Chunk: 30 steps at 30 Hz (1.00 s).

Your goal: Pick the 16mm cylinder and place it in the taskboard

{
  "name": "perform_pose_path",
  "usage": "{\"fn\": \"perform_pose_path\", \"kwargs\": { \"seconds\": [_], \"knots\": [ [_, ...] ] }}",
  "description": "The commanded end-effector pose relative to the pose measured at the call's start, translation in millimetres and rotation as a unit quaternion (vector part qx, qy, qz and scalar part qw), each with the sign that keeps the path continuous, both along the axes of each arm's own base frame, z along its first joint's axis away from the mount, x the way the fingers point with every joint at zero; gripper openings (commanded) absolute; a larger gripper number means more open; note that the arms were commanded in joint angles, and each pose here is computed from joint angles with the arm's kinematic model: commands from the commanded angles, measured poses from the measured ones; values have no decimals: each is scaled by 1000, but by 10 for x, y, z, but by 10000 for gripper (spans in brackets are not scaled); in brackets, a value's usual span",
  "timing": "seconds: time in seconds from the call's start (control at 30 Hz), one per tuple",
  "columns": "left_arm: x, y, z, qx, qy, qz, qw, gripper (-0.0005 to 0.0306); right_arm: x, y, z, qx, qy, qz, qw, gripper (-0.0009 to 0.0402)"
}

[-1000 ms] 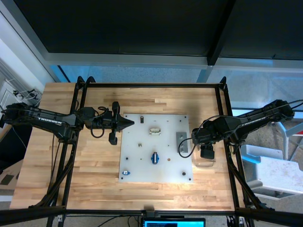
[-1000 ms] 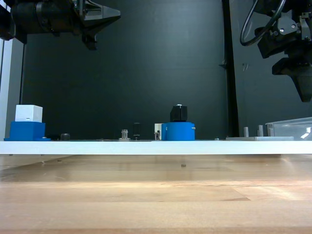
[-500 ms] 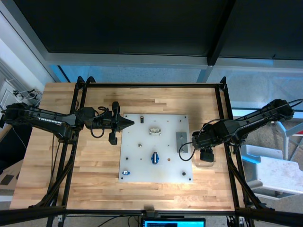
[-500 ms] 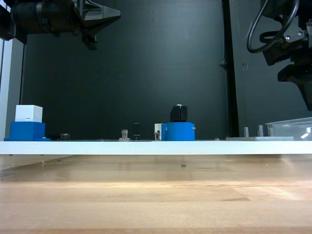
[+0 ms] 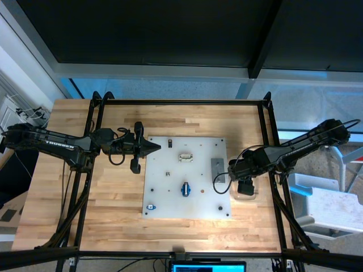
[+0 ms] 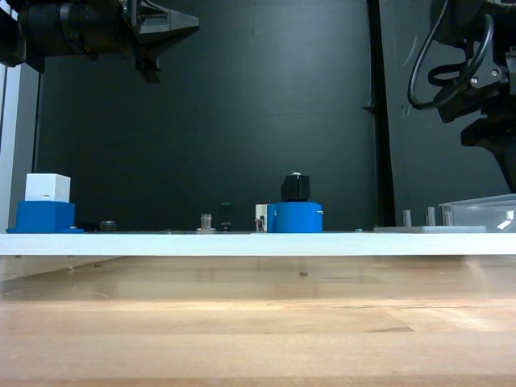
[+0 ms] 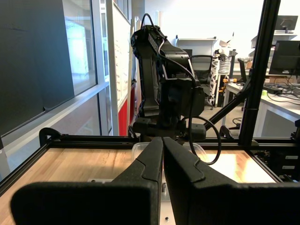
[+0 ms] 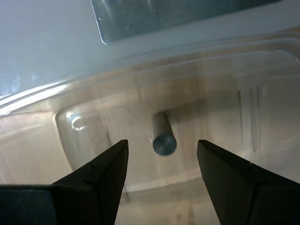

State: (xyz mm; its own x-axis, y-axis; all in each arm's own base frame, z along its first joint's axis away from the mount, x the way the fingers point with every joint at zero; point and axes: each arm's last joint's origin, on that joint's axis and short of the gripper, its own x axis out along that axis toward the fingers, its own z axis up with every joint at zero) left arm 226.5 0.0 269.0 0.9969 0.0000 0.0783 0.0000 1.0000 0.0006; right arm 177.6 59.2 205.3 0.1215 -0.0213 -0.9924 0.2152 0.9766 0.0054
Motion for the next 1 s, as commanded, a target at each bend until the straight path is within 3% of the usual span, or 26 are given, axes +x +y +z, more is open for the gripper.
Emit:
{"fn": "perform_pose_path", "kwargs": {
  "seconds": [0.03, 0.8, 1.0],
  "knots": [
    [1, 0, -1, 0, 0, 0, 1000, 0, 6, 5, -52, 0, 1, 0, 1000, 204],
    [1, 1, -1, 0, 0, 0, 1000, 0, -3, 6, -259, -1, 2, -6, 1000, 202],
    [1, 0, -1, 0, 0, 0, 1000, 0, -3, 5, -267, -1, 0, -6, 1000, 174]
  ]
}}
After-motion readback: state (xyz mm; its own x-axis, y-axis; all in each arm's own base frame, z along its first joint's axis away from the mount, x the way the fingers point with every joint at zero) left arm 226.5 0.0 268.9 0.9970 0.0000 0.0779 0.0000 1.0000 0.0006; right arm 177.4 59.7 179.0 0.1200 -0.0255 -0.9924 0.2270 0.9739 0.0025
